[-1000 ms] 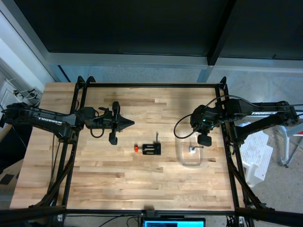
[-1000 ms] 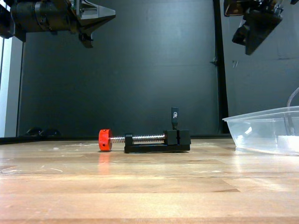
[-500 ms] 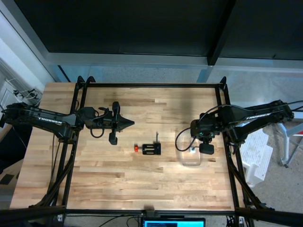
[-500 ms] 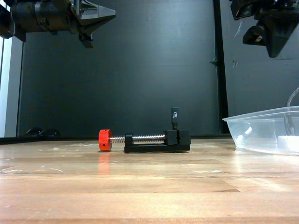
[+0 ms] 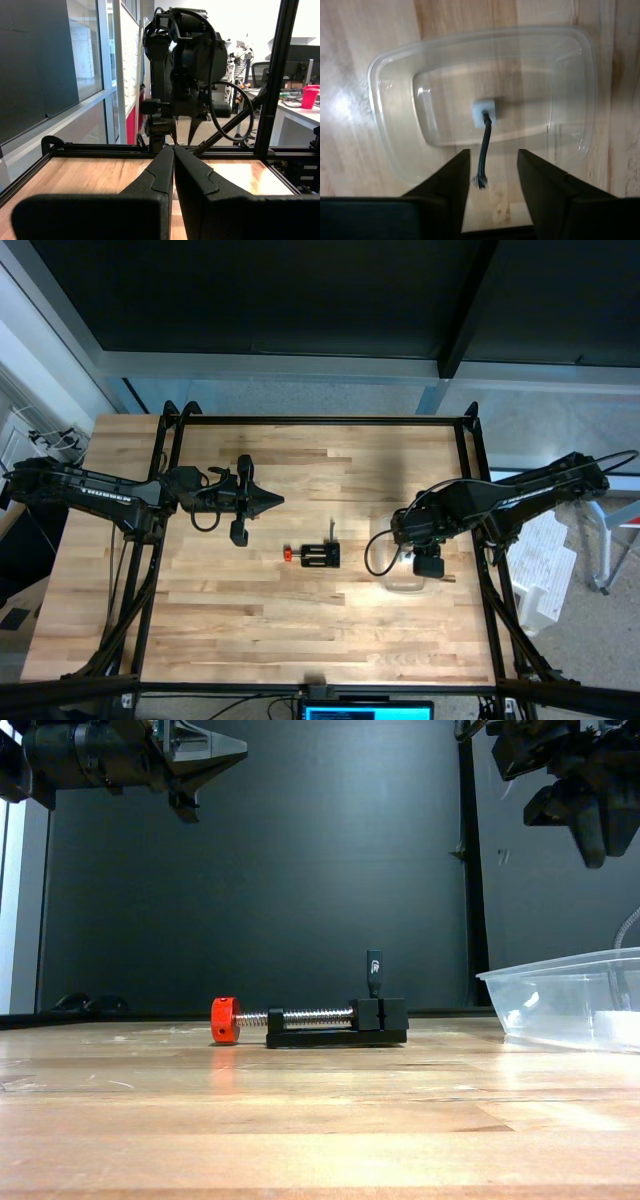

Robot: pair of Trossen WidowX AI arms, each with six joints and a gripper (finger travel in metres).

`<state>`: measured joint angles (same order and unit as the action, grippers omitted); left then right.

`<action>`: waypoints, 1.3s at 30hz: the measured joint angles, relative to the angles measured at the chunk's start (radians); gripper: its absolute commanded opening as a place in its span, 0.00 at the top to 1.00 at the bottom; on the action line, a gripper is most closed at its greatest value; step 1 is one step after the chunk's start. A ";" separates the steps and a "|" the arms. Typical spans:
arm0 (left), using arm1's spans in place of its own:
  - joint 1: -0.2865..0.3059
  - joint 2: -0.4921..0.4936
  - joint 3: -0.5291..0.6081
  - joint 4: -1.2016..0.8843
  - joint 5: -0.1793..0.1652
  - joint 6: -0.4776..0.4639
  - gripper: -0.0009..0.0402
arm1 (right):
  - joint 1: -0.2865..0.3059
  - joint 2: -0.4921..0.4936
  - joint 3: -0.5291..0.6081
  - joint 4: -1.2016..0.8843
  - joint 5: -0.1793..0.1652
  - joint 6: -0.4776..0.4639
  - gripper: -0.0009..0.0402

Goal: Pick the USB-C connector and install on taskboard

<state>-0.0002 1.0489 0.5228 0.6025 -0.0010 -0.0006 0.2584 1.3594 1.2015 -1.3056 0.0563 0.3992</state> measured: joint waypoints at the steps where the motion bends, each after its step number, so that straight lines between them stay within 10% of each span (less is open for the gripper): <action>1: 0.000 0.000 0.000 0.000 0.000 0.000 0.98 | 0.002 0.006 0.000 0.006 0.007 0.005 0.56; 39: 0.000 0.000 0.000 0.000 0.000 0.000 0.98 | 0.058 0.040 -0.277 0.294 0.029 0.004 0.50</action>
<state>-0.0002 1.0492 0.5224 0.6025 -0.0006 -0.0006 0.3168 1.3994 0.9241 -1.0119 0.0853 0.4034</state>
